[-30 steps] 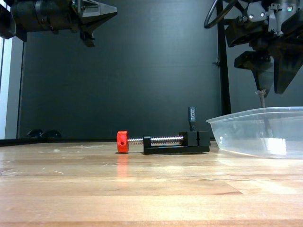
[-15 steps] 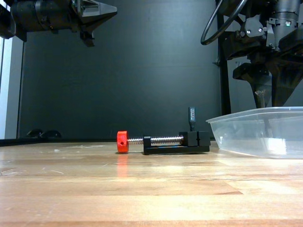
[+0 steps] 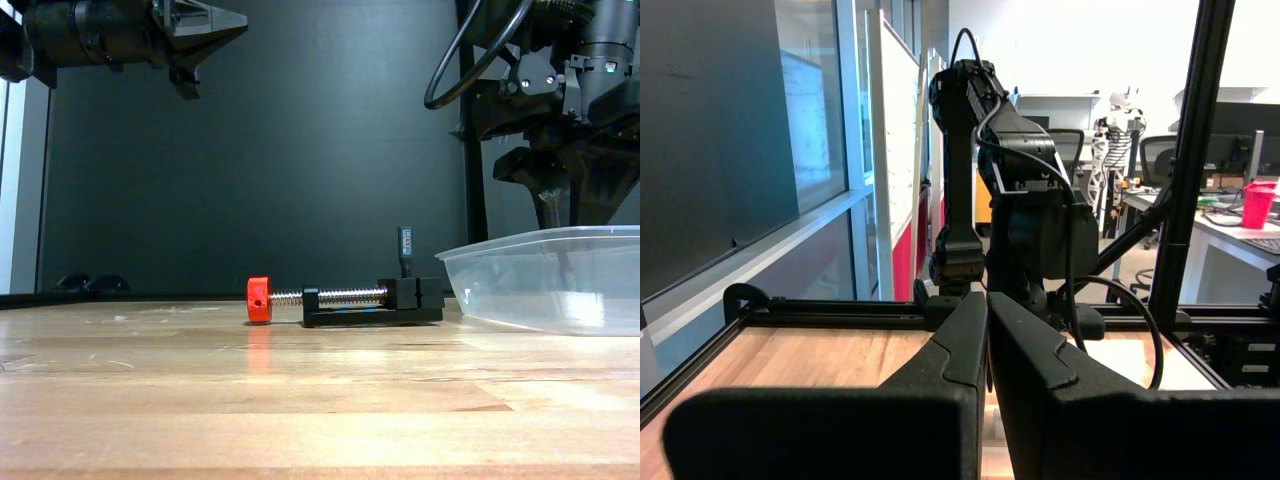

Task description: Pick the usb-c connector and install on the hub

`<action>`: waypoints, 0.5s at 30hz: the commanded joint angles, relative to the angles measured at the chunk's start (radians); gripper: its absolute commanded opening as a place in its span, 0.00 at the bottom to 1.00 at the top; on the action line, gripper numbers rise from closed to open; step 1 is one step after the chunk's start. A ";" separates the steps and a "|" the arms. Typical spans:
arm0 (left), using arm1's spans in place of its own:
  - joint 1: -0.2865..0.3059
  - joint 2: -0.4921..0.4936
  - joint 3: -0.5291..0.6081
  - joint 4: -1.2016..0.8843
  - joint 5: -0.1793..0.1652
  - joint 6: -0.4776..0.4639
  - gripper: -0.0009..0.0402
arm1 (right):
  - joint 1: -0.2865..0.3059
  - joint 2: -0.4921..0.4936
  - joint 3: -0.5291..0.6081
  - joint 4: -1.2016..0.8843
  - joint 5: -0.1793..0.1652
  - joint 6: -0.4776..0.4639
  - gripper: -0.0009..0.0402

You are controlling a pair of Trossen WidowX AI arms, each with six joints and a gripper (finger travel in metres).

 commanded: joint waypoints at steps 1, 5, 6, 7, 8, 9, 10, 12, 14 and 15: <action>0.000 0.000 0.000 0.000 0.000 0.000 0.02 | 0.000 0.018 -0.002 0.010 0.000 0.000 0.39; 0.000 0.000 0.000 0.000 0.000 0.000 0.02 | 0.000 0.029 -0.008 0.029 0.000 -0.001 0.39; 0.000 0.000 0.000 0.000 0.000 0.000 0.02 | 0.000 0.029 -0.011 0.032 0.000 0.000 0.39; 0.000 0.000 0.000 0.000 0.000 0.000 0.02 | 0.001 0.029 -0.016 0.036 0.000 0.000 0.39; 0.000 0.000 0.000 0.000 0.000 0.000 0.02 | 0.001 0.029 -0.020 0.040 0.000 0.000 0.39; 0.000 0.000 0.000 0.000 0.000 0.000 0.02 | 0.001 0.029 -0.025 0.044 0.000 0.000 0.39; 0.000 0.000 0.000 0.000 0.000 0.000 0.02 | 0.001 0.029 -0.030 0.049 0.000 0.000 0.39; 0.000 0.000 0.000 0.000 0.000 0.000 0.02 | 0.003 0.029 -0.039 0.063 0.000 0.000 0.39; 0.000 0.000 0.000 0.000 0.000 0.000 0.02 | 0.003 0.029 -0.044 0.071 0.000 0.001 0.39; 0.000 0.000 0.000 0.000 0.000 0.000 0.02 | 0.003 0.029 -0.046 0.074 0.000 0.001 0.39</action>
